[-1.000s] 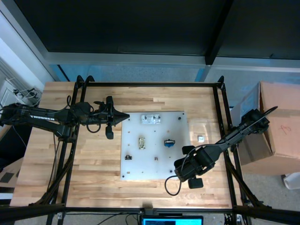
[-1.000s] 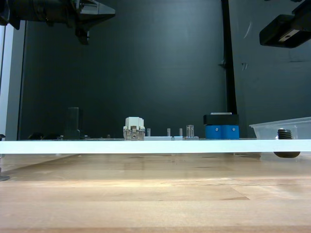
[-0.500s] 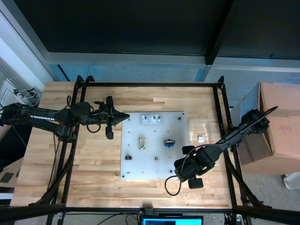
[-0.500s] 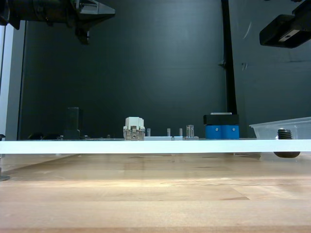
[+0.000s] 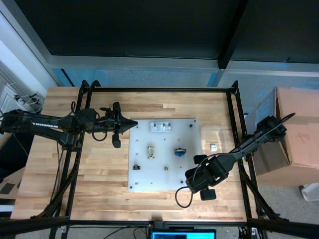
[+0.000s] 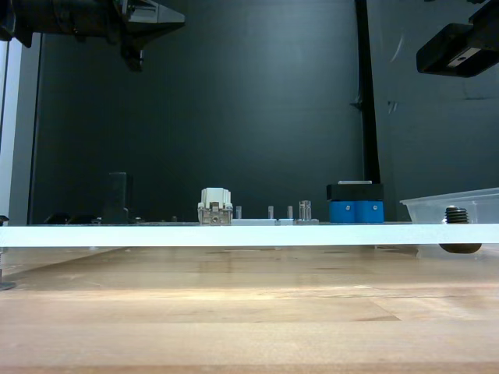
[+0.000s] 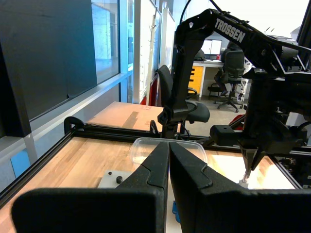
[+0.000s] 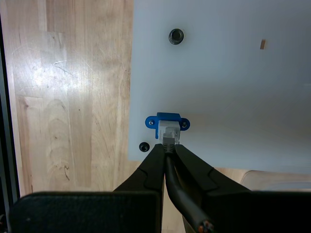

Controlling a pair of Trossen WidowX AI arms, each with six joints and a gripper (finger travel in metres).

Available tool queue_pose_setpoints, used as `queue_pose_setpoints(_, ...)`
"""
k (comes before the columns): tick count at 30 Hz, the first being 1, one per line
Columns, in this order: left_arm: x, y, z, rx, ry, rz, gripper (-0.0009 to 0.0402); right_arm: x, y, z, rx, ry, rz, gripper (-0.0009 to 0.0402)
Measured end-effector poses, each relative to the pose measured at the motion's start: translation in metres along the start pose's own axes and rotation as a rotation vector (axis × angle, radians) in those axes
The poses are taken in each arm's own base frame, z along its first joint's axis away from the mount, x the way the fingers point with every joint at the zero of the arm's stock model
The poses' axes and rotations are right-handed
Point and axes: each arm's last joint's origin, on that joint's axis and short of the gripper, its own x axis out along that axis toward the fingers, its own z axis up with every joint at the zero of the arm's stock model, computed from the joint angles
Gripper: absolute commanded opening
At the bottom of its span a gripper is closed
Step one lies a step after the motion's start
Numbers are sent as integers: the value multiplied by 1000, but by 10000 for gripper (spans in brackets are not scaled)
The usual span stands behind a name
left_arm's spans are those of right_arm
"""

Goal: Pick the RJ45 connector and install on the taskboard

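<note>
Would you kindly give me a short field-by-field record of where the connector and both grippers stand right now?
RJ45 connector: held at the right gripper's fingertips, raised above the task board, clear of the blue seat
right gripper: shut on the connector, cable running back between its fingers, high over the board's near right part
left gripper: shut, holding nothing, high by the board's far left corner

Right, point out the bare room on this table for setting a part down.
Free: the table in front of the board and left of it. The left gripper, shut, hangs high by the board's far left corner. Crowded: the board's right side, where the right gripper holds the connector above the board, clear of its blue seat, near the clear tray.
</note>
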Motion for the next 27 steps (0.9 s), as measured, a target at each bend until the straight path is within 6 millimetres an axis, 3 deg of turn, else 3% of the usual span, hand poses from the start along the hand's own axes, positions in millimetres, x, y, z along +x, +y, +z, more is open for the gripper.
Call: queue_pose_setpoints(27,0,0,0,0,0,0,0,17,-2,-5,2,-5,12,0)
